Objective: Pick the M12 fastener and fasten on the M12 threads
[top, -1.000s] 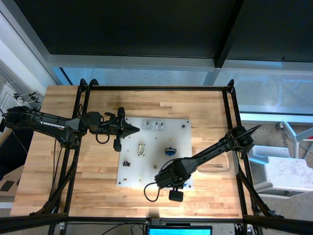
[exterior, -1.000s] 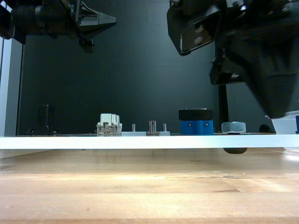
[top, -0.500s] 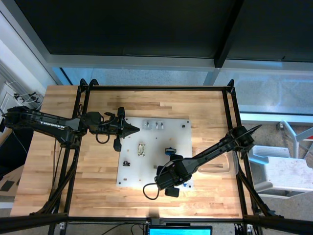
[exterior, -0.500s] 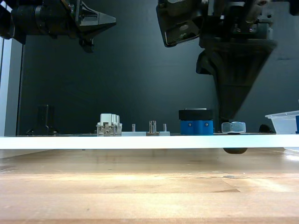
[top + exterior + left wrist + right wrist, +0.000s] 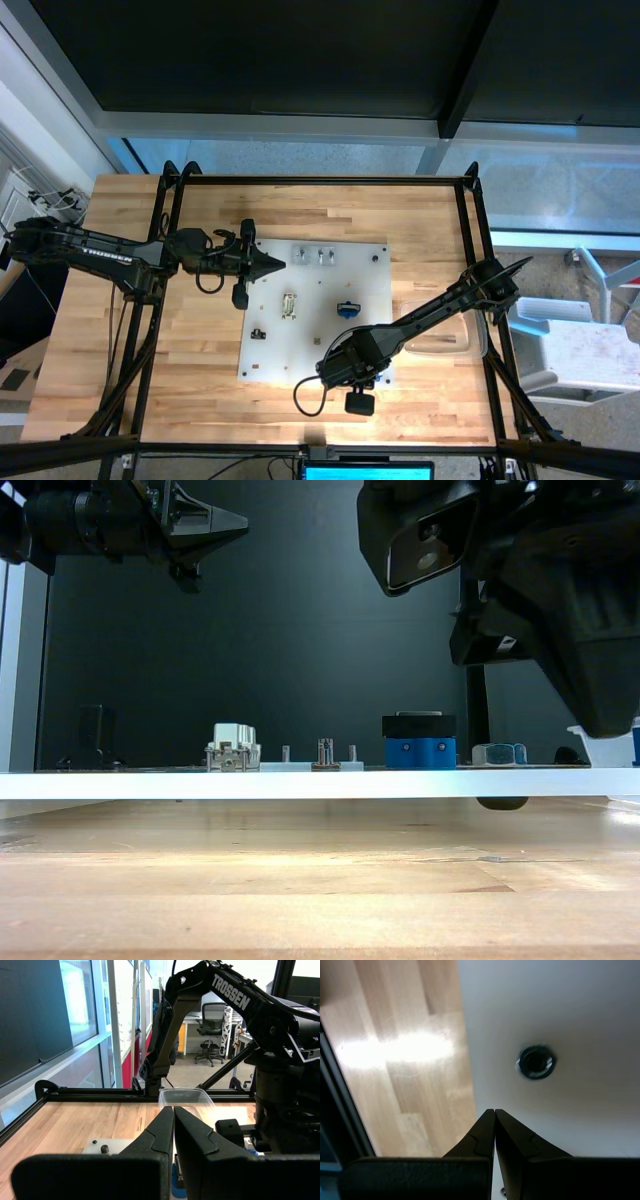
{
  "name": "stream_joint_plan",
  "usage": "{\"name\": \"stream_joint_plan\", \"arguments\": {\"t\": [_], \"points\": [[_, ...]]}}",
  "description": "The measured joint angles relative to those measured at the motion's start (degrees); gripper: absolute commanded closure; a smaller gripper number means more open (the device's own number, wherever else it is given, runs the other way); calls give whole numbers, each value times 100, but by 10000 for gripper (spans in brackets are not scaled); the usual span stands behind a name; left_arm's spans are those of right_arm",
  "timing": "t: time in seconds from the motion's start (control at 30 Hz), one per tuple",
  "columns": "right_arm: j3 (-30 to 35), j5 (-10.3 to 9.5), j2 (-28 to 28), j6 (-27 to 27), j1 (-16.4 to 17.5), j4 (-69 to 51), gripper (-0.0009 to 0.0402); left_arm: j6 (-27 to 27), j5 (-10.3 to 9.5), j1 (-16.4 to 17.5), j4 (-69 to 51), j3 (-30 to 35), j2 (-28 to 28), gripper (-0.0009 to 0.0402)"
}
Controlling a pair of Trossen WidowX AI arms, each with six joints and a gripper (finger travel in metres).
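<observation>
Nut x1 by R gripper; L gripper over board left

A pale wood-plank bench fills mid-frame, ringed by a black rail frame. Dark panels span the top; a white chair stands lower right. Tall windows line one wall, with an office chair beyond.

You have the left gripper over the far left corner of the board. The right gripper hangs above its near right edge, near the nut on the board. The tray lies right of the board.
</observation>
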Motion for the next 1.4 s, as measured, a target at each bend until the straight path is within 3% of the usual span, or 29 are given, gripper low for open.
{"name": "stream_joint_plan", "arguments": {"t": [0.17,0.4,0.5,0.57,0.73,0.93,0.97,1.03,1.1,1.17,1.23,1.4], "points": [[0,85,-9,2,-11,-26,393,0,2,0,0,-2,0,393],[70,1172,-85,63,-20,-35,393,0,2,0,0,0,0,393],[72,1429,-92,70,-35,-39,393,0,0,0,2,0,-2,393],[72,1554,-79,111,-35,-35,393,-2,2,0,0,-2,0,393],[15,1572,-2,151,-31,-17,393,-2,2,0,0,-2,0,393],[9,1488,46,166,-31,92,393,0,0,0,0,0,-2,393],[4,1390,48,168,-28,116,393,-2,0,0,0,0,0,393],[2,1029,48,166,-28,105,393,-2,2,0,0,-2,0,393],[2,332,46,127,-50,96,393,-2,2,0,0,-2,0,393],[2,-74,39,125,-31,50,393,0,0,0,0,0,-2,393],[0,-192,0,127,-11,-39,393,-2,0,0,0,0,0,393],[2,-125,-63,175,-39,-79,393,0,2,0,2,0,-2,393]]}}
